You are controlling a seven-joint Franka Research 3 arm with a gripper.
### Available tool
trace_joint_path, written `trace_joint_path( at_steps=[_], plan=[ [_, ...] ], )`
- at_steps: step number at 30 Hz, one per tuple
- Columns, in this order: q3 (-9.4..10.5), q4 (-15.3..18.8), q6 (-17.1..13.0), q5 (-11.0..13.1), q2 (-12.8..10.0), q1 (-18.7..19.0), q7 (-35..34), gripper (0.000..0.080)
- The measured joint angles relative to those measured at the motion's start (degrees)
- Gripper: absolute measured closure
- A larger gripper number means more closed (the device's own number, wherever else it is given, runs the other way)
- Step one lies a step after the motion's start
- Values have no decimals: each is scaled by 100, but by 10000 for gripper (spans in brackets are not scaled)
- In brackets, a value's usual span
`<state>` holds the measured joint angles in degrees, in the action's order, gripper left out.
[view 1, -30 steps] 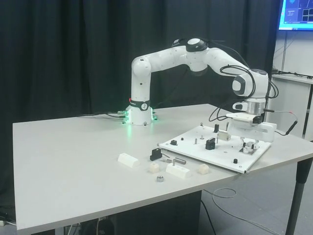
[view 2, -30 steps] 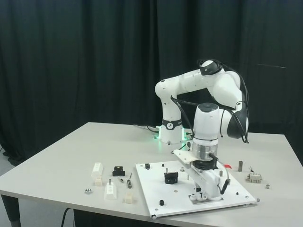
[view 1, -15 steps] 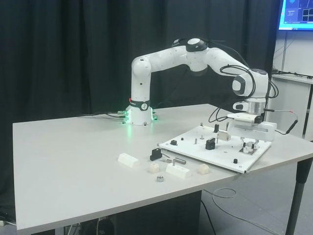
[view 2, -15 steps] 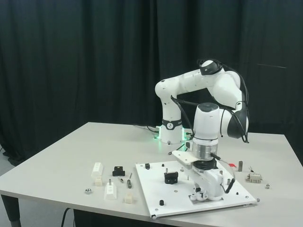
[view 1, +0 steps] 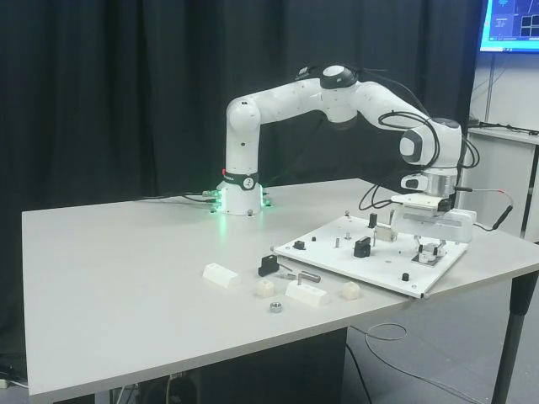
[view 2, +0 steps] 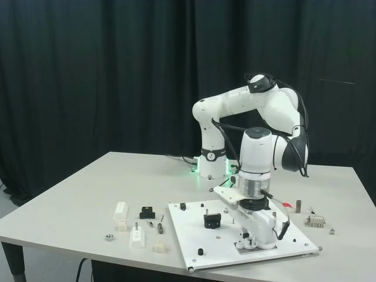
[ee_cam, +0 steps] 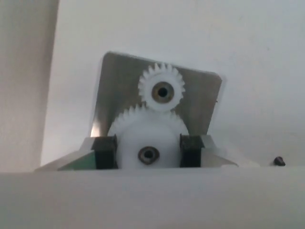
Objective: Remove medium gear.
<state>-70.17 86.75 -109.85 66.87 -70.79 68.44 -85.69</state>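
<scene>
Clamping black-padded jaws (ee_cam: pixel 148 151) on the larger white toothed plastic gear (ee_cam: pixel 148 138), risking a jam against the meshed smaller white gear (ee_cam: pixel 161 88) if lifted crooked.

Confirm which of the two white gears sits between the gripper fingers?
The larger gear, flanked by the two black fingertips. The smaller gear meshes with it but lies beyond the fingers on the grey plate.
</scene>
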Motion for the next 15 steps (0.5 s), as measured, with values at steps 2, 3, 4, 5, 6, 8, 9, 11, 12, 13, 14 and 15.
trace_joint_path(
  at_steps=[2,3,4,5,6,8,9,11,12,13,14,15],
  plan=[
    [-2,0,0,-1,0,2,-58,524],
    [-2,0,0,-2,0,3,-55,524],
    [-2,0,0,-4,0,4,-31,524],
    [-2,0,0,-7,0,6,37,524],
    [-3,-1,-1,-11,0,7,167,524],
    [-4,-2,-3,-14,0,9,588,524],
    [-4,-1,-3,-14,0,9,806,524],
    [-6,0,-3,-13,0,9,1073,524],
    [-6,1,-3,-13,0,9,1115,524],
    [-6,1,-3,-13,1,9,1114,524],
    [-6,2,-3,-12,1,9,1105,524],
    [-7,4,-3,-11,1,10,1069,524]
  ],
)
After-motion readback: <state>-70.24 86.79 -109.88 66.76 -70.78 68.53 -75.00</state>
